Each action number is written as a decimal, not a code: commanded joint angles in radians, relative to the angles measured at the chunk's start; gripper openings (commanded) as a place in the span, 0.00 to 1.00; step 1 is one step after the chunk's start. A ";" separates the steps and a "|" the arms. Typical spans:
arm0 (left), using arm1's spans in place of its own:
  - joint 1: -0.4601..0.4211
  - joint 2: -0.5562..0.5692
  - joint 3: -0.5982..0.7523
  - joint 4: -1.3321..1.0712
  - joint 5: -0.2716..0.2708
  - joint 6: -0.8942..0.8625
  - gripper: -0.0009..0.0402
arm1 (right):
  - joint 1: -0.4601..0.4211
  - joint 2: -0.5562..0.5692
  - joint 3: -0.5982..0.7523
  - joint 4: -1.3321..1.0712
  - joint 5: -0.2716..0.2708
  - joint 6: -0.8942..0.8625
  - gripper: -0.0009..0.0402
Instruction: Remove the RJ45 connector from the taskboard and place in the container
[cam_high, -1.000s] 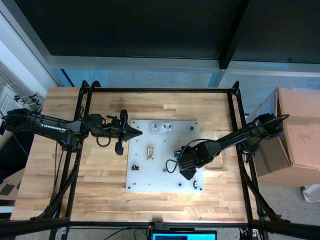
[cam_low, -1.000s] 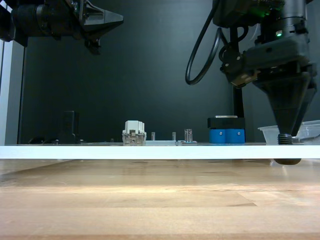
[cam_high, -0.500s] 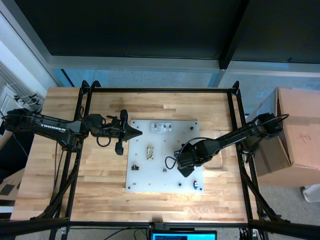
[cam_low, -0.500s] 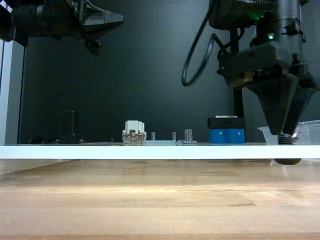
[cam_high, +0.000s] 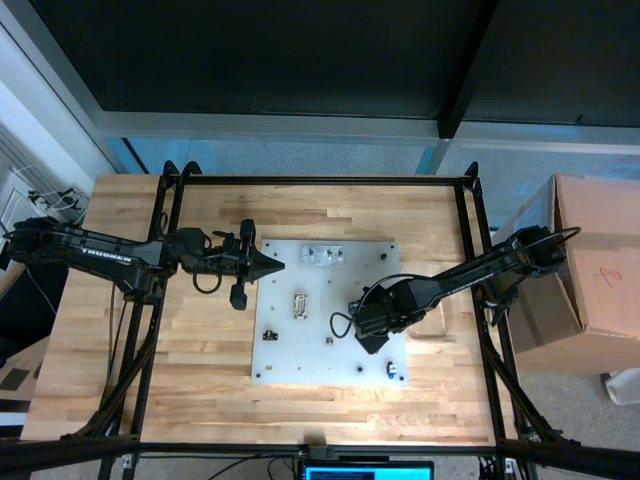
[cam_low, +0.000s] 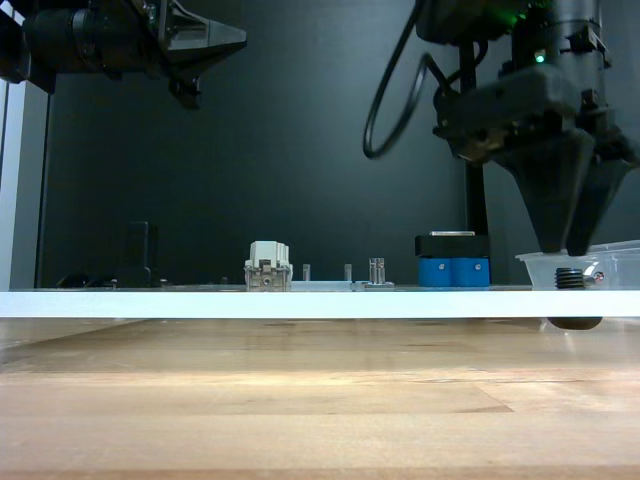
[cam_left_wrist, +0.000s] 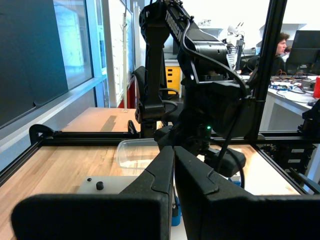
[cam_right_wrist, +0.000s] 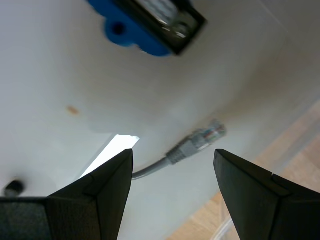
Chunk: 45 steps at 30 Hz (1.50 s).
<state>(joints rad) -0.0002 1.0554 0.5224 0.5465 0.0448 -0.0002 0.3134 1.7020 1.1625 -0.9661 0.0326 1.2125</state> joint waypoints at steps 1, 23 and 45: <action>0.000 0.000 0.000 0.000 0.000 0.000 0.02 | -0.001 -0.001 -0.026 0.030 0.000 0.015 0.57; 0.000 0.000 0.000 0.000 0.000 0.000 0.02 | -0.006 0.000 -0.100 0.126 0.002 0.056 0.29; 0.000 0.000 0.000 0.000 0.000 0.000 0.02 | -0.013 -0.124 -0.027 0.008 0.061 0.006 0.05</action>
<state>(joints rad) -0.0002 1.0550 0.5228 0.5465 0.0448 -0.0002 0.3023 1.6001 1.1332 -0.9241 0.0715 1.2175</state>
